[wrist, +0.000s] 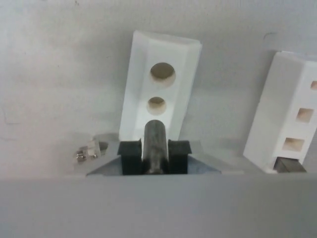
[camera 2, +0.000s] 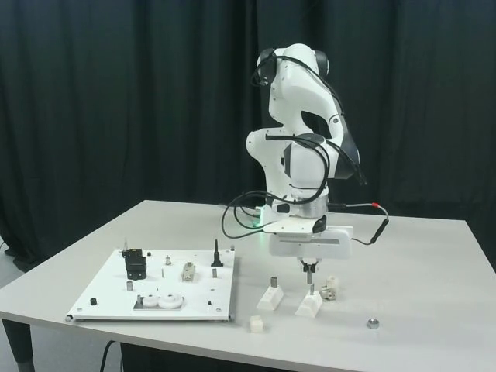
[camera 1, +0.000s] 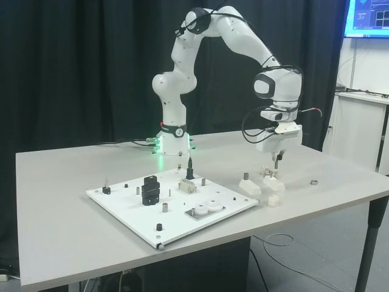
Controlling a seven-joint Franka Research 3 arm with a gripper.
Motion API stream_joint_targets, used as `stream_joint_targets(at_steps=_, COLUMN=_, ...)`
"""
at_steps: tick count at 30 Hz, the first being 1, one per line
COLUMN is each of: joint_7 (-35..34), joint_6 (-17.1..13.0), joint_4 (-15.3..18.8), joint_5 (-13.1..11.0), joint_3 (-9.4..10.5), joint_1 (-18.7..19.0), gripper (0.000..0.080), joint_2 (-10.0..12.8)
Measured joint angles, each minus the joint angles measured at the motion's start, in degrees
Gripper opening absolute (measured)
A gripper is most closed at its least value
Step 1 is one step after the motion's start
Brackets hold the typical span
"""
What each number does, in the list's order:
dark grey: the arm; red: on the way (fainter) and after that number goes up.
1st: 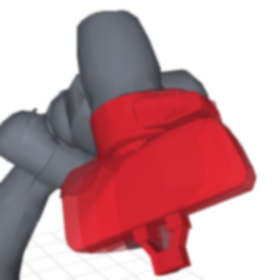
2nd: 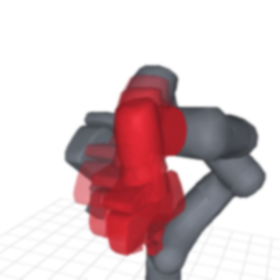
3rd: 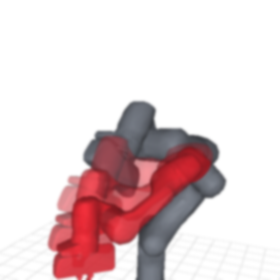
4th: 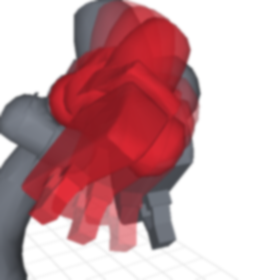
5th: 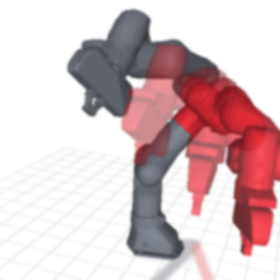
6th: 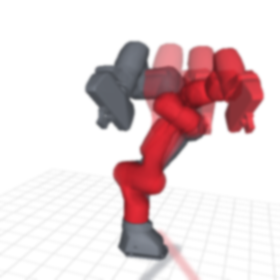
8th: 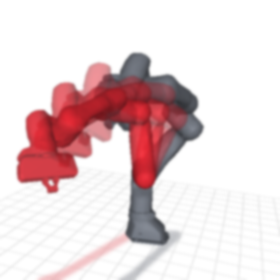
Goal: Insert round peg 3.
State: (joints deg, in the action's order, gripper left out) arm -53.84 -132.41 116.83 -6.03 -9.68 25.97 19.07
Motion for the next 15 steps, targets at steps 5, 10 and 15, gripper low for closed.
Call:
stream_joint_targets(at_steps=5, joint_7=1.0, joint_6=0.0, joint_4=-0.2, joint_5=0.0, joint_3=-0.39, joint_1=0.0, gripper=0.0108, joint_2=0.0)
stream_joint_targets(at_steps=10, joint_7=2.4, joint_6=0.0, joint_4=-0.4, joint_5=0.0, joint_3=-1.1, joint_1=0.0, gripper=0.0108, joint_2=0.0)
stream_joint_targets(at_steps=15, joint_7=4.3, joint_6=0.0, joint_4=-0.8, joint_5=0.2, joint_3=-2.21, joint_1=0.0, gripper=0.0108, joint_2=0.0)
